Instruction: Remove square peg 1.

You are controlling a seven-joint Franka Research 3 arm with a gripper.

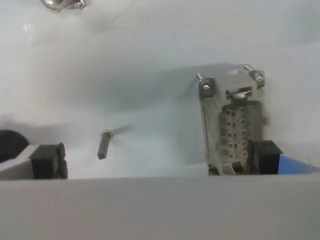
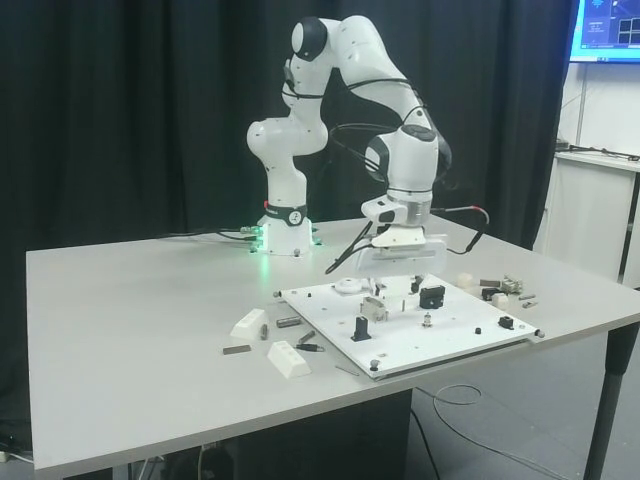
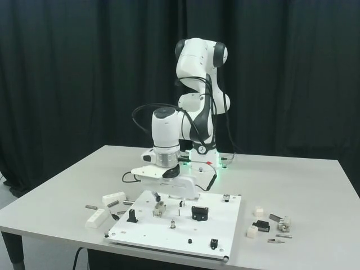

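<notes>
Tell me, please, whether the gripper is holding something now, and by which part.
Nothing is held. The gripper is open above the white board, and the small peg stands free between its fingers, touched by neither.

Below the pincer [image 1: 155,160], the square peg [image 1: 104,145] stands on the board [image 3: 214,228], with the multi-pin connector [image 1: 234,131] beside one fingertip.

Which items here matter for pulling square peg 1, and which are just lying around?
Job in hand:
- square peg, upright on the white board
- gripper, open over the peg

Lying about:
- multi-pin connector on the board
- black block on the board
- white blocks and small parts on the table
</notes>
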